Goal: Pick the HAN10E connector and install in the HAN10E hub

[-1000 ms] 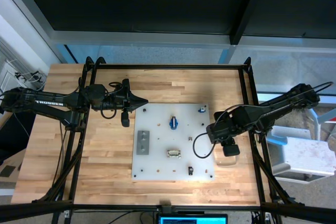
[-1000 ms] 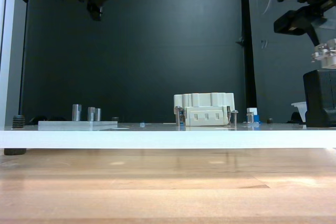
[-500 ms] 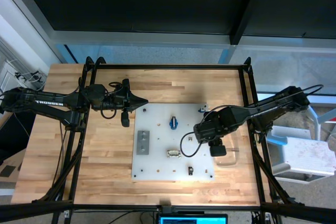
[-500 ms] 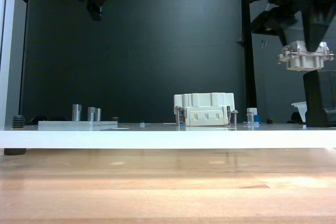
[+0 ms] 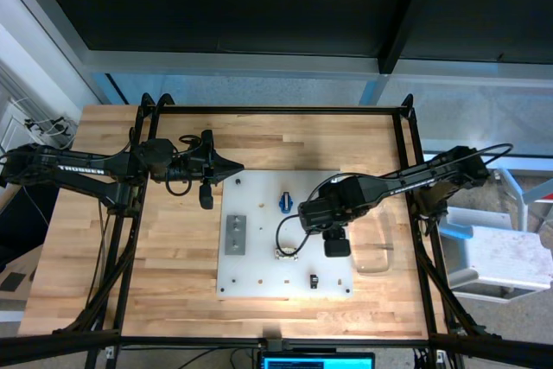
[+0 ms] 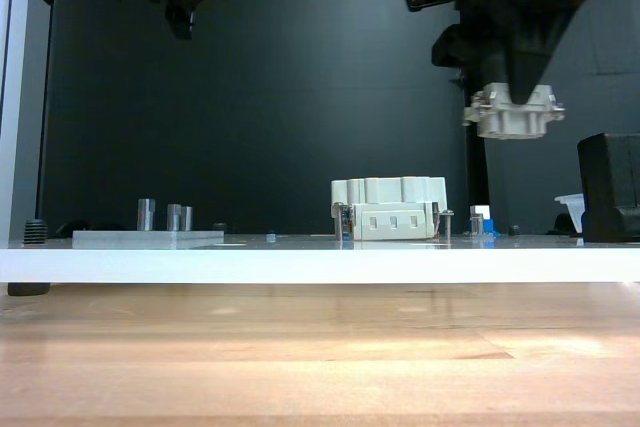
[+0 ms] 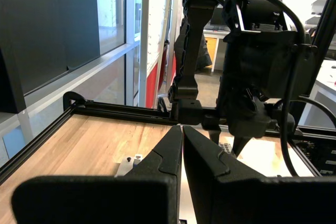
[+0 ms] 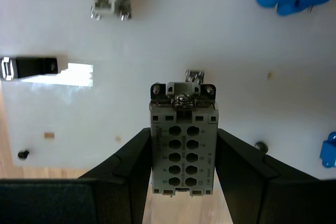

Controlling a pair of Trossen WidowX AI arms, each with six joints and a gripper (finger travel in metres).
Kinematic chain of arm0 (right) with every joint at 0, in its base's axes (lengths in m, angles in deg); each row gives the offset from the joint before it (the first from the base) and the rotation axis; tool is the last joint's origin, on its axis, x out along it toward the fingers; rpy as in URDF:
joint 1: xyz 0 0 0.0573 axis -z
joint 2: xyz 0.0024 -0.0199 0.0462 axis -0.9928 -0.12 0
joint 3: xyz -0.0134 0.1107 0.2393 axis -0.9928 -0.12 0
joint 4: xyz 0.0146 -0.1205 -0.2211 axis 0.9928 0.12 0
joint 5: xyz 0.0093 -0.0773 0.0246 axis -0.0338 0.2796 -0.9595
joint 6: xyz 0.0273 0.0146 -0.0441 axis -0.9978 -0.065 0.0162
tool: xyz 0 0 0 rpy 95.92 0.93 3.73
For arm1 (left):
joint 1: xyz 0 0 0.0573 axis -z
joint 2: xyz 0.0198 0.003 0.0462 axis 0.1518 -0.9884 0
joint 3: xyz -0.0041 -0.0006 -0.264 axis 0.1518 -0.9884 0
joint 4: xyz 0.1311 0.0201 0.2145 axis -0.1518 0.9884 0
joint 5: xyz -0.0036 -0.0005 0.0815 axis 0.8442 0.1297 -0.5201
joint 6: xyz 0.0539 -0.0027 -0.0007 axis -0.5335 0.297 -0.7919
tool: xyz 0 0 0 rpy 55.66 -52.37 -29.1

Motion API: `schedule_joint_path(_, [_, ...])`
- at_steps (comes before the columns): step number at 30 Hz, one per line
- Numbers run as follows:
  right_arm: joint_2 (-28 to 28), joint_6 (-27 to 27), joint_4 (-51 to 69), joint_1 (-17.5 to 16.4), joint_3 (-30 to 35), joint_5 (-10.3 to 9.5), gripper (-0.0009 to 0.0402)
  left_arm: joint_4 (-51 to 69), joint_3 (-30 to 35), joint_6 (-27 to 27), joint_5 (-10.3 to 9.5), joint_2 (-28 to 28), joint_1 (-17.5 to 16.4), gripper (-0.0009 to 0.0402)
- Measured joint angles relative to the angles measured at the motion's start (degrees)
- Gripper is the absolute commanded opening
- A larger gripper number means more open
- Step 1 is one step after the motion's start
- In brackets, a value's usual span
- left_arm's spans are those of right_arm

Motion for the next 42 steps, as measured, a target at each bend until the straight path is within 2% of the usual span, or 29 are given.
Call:
schedule_joint_path(21, [-9.07,-0.02,-0.72,-0.42,9.09,0.17,0.0042,0.0,0.0,0.02,0.0,0.0,0.0,0.0001])
schedule_joint_path(42, [-16.83,-0.02,-1.31,-0.85,17.59,0.07,0.0123,0.02,0.0,0.02,0.0,0.0,0.0,0.0])
